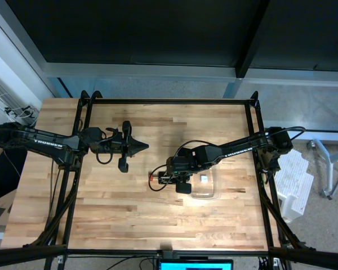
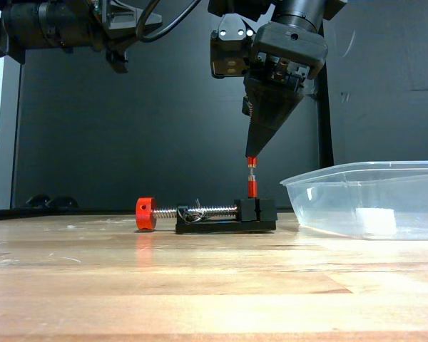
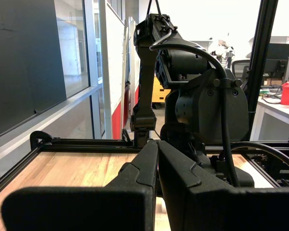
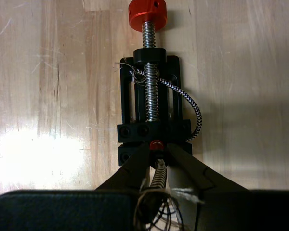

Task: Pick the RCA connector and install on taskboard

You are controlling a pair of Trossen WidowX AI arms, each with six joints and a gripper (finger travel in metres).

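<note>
- Wooden table (image 1: 101, 214) carries everything. Black frame rails run round its edge.
- Left arm is out over the table's left half, well apart from the work. Left gripper (image 1: 143, 147) hangs in the air, holding nothing, and the left wrist view shows its fingers pressed together.
- Right arm reaches in to the table's middle. Right gripper (image 2: 252, 151) points straight down over the taskboard, fingers pinched narrow on the RCA connector.
- Clear plastic tray (image 2: 357, 169) sits on the table just right of the taskboard.
- Taskboard (image 2: 225, 227) is a black vise-like block lying flat. It has a red knob (image 2: 145, 213) at the end away from the tray, a silvery screw along the top, and a braided cable (image 4: 190, 103) looped beside it.
- RCA connector (image 2: 252, 182) is red-tipped and held upright in the right fingertips. Its lower end is at the top of the block's end opposite the knob; cannot tell if it is seated.
- Small white piece (image 2: 374, 221) lies inside the tray.
</note>
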